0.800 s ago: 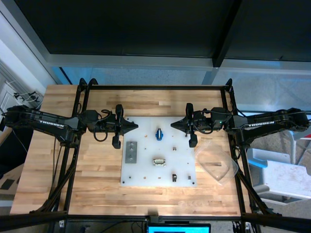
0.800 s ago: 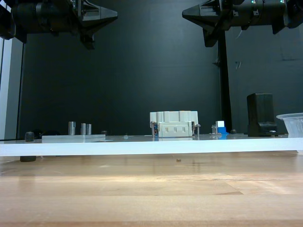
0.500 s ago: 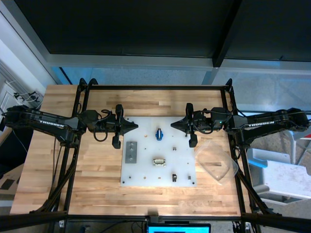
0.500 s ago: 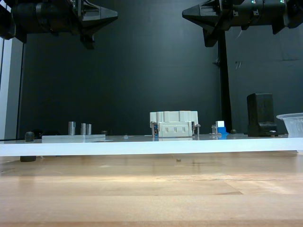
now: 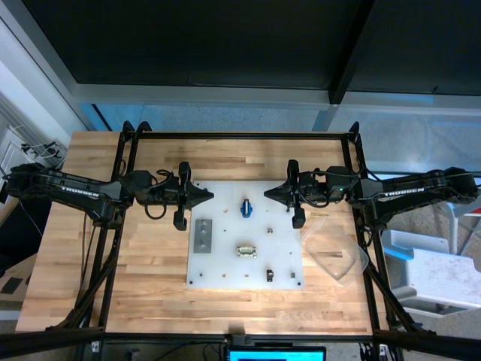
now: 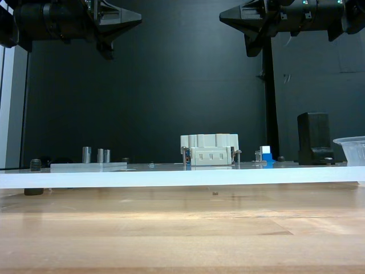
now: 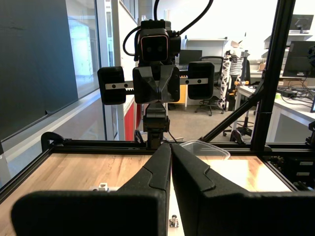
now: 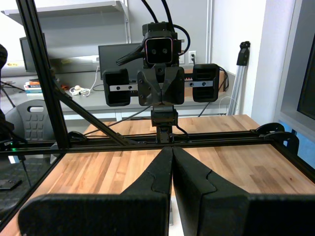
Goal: Pick the 16mm bar from the taskboard and place it in the container
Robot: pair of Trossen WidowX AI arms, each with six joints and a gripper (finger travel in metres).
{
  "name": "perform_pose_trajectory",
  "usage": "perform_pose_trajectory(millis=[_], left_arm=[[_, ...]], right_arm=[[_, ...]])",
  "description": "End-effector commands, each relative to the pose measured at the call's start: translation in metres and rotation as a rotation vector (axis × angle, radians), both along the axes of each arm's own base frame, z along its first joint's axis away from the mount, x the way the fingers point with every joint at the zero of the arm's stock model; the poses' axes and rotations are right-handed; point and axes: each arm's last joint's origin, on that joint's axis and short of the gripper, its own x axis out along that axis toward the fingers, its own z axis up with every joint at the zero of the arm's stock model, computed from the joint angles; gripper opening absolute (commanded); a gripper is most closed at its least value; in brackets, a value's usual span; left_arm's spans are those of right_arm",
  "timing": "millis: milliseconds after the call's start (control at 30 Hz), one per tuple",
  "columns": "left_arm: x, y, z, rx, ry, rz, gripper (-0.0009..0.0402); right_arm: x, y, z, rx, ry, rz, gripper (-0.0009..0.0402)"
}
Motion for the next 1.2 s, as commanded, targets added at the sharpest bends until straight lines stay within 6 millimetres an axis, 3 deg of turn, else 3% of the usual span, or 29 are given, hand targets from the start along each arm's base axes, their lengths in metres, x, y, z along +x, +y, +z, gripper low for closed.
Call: perform_pose_trajectory(millis=[33, 1200], left_arm=[[0.0, 0.0, 0.0, 0.0, 0.0, 0.0, 0.0], [0.0, 0.0, 0.0, 0.0, 0.0, 0.0, 0.0]], right_arm=[[0.0, 0.0, -0.002, 0.004, 0.02, 0.0, 0.0], [0.01, 0.0, 0.026, -0.018, 0.79, -0.054, 0.0]])
